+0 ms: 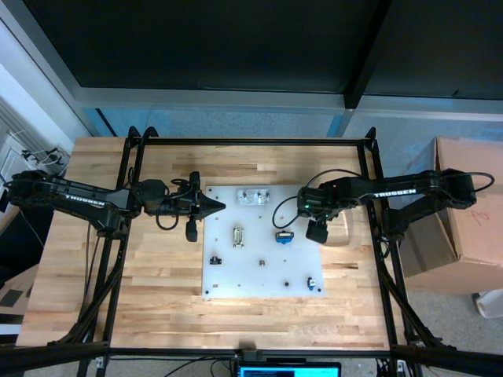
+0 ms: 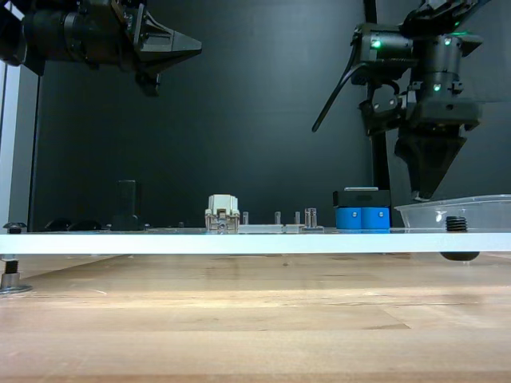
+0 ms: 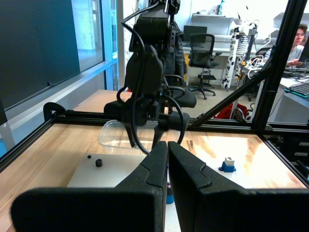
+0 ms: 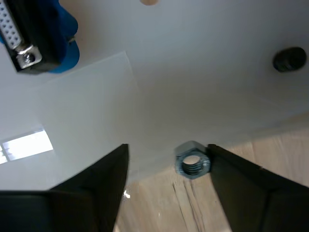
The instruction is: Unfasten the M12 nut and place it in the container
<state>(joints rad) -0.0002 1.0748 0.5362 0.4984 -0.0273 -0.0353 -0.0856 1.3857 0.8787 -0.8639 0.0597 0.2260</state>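
While the small silver hex nut (image 4: 192, 165) lies free, seemingly in the clear plastic container (image 2: 487, 211), under the spread right gripper (image 1: 317, 233), the closed left gripper (image 1: 214, 206) hovers far frame-left

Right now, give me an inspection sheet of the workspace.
Surface: wooden table, white board on it.
Job's things: silver nut lies free below the right gripper, off its bare stud; seemingly inside the clear container.
Clutter: blue connector, beige connector on the board.
Grippers: left gripper high over the board's left edge, jaws shut; right gripper above the container, jaws open.
Cables: black cable loops at the right arm.
Surroundings: cardboard box right of the table.
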